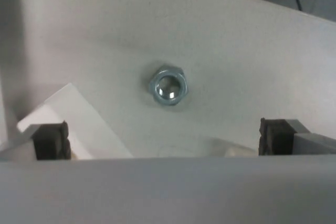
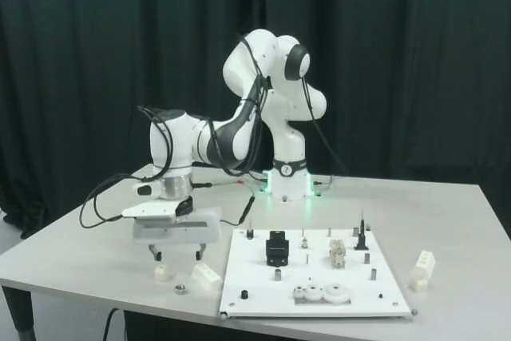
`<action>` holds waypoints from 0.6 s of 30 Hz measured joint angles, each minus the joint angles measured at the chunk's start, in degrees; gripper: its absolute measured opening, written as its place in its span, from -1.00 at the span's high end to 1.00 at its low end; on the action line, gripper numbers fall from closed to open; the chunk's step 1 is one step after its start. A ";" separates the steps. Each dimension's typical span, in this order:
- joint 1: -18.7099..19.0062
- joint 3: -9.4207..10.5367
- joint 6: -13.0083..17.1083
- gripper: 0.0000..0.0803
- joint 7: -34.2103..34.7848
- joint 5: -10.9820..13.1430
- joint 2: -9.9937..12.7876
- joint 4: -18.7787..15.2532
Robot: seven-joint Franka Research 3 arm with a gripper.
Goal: Pick bolt 4.
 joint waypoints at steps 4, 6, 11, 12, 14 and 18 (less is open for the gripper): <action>0.00 0.09 1.08 -0.99 0.04 0.01 1.20 0.00; 0.00 0.14 1.48 -0.99 0.15 0.02 1.76 0.01; -0.01 0.32 2.63 -0.99 0.84 0.06 3.05 0.01; -0.01 0.37 2.92 -0.99 1.02 0.06 3.30 0.01; -0.03 0.51 3.53 -0.99 1.25 0.06 3.77 0.01; -0.13 0.94 4.67 -0.99 1.53 0.07 4.59 0.01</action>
